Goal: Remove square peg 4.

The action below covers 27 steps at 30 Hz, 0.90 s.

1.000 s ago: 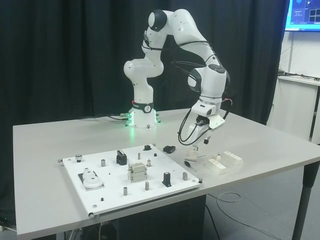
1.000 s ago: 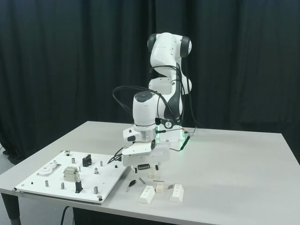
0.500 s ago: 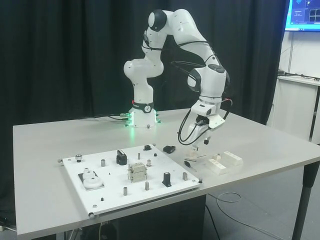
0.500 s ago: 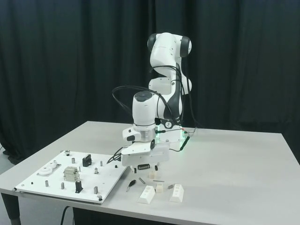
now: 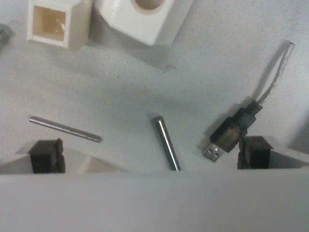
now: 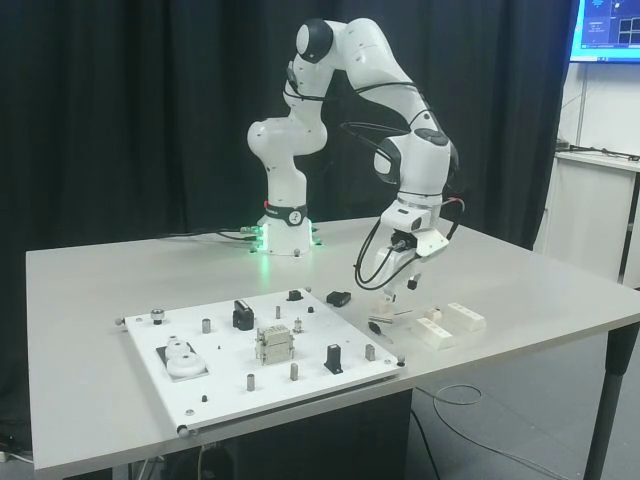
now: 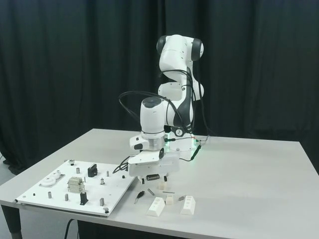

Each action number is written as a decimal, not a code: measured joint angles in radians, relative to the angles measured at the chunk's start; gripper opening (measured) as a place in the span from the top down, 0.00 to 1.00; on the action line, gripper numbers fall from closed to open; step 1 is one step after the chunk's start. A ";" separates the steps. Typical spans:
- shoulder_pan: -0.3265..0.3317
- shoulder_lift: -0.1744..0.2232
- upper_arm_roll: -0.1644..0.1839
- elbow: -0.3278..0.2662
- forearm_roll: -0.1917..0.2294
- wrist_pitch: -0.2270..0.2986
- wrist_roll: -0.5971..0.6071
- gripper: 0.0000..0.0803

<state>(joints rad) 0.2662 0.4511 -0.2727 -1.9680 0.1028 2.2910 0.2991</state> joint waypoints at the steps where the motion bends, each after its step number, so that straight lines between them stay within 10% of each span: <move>1: 0.000 0.000 0.000 0.000 0.000 0.000 0.002 0.00; 27: 0.000 -0.002 -0.013 0.002 0.001 0.035 0.070 0.00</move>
<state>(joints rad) 0.2657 0.4491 -0.2859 -1.9664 0.1036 2.3265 0.3687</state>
